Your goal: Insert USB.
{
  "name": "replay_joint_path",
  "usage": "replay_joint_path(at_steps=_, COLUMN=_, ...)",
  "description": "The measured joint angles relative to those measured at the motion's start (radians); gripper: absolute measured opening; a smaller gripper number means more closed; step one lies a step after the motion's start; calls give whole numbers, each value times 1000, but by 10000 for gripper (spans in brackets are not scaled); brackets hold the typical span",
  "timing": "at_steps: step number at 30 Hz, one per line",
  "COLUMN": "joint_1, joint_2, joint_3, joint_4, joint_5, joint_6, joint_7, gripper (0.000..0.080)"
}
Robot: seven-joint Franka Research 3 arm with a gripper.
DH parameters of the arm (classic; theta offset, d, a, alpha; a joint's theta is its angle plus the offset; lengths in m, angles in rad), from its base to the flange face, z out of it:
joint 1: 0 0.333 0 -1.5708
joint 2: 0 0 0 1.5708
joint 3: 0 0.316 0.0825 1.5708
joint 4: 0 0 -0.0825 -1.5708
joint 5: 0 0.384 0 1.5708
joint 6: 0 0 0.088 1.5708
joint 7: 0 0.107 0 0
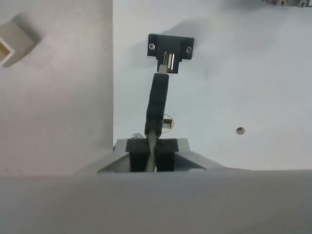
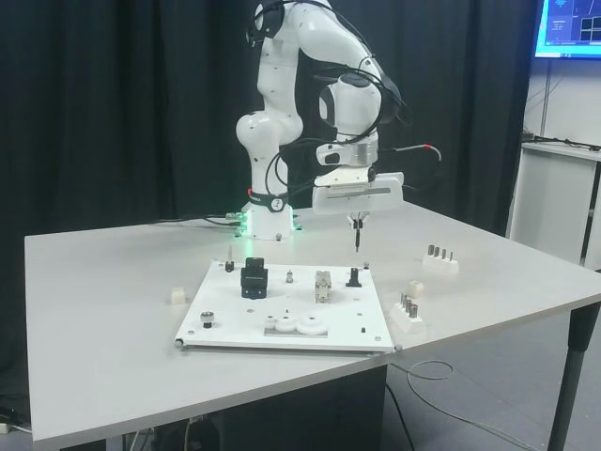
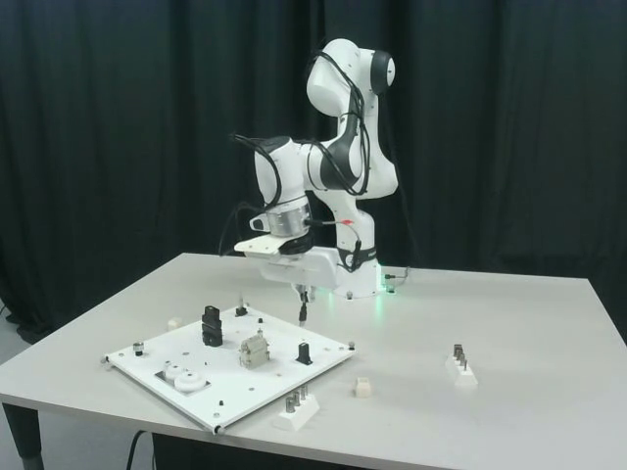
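The fingers (image 1: 152, 155) are clamped on a black USB plug (image 1: 157, 100), held in the air above the white board (image 2: 282, 310). The plug's metal tip hangs over the black USB socket block (image 1: 170, 48), near the board's upper right corner in the first room view, not yet inserted.

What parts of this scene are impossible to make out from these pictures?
- Socket opening: wrist view, the USB plug's tip covers it.
- Plug's grasped end: wrist view, hidden between the gripper fingers.
- Plug-to-socket alignment: both room views, too small.
- Small white block: wrist view, cut by the edge.
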Motion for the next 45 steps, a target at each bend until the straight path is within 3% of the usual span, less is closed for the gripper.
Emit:
replay_joint_path(at_steps=28, joint_1=0, joint_2=27, joint_3=0, joint_4=0, joint_5=1, joint_6=19, joint_7=-28, gripper=25)
replay_joint_path(at_steps=45, joint_1=-2, joint_2=43, joint_3=0, joint_4=3, joint_5=24, joint_6=24, joint_7=-26, gripper=25)
